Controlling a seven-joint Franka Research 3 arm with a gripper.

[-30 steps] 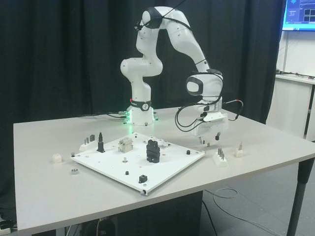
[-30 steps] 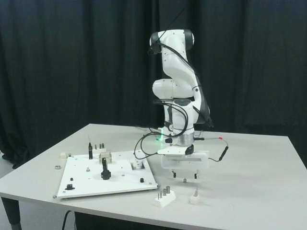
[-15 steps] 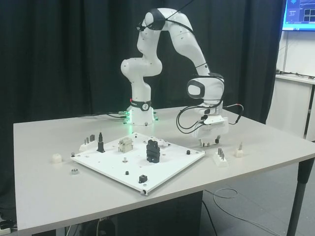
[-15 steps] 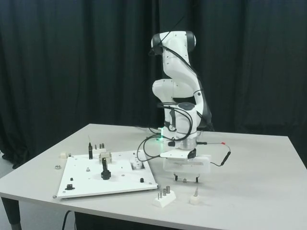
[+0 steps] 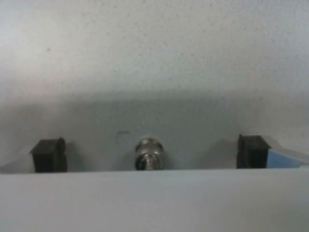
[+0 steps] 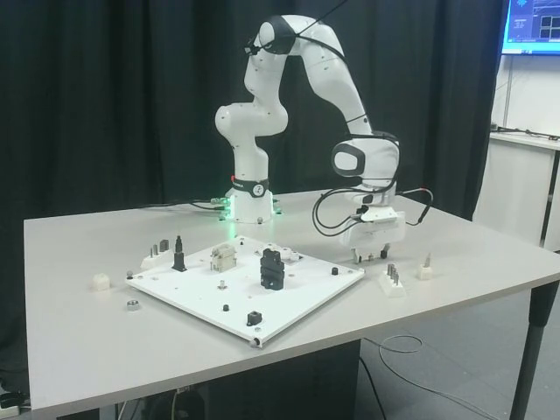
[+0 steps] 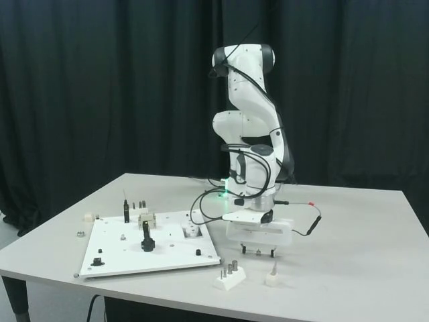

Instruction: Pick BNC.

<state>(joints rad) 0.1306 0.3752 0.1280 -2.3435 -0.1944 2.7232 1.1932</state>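
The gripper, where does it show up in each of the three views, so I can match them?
Wrist view: the gripper is open, with its black fingertips on either side of a metal connector.
First room view: the gripper is low over the grey table, right of the white board.
Second room view: the gripper is right of the board.
Shared landmark: the pin holder beside the gripper.
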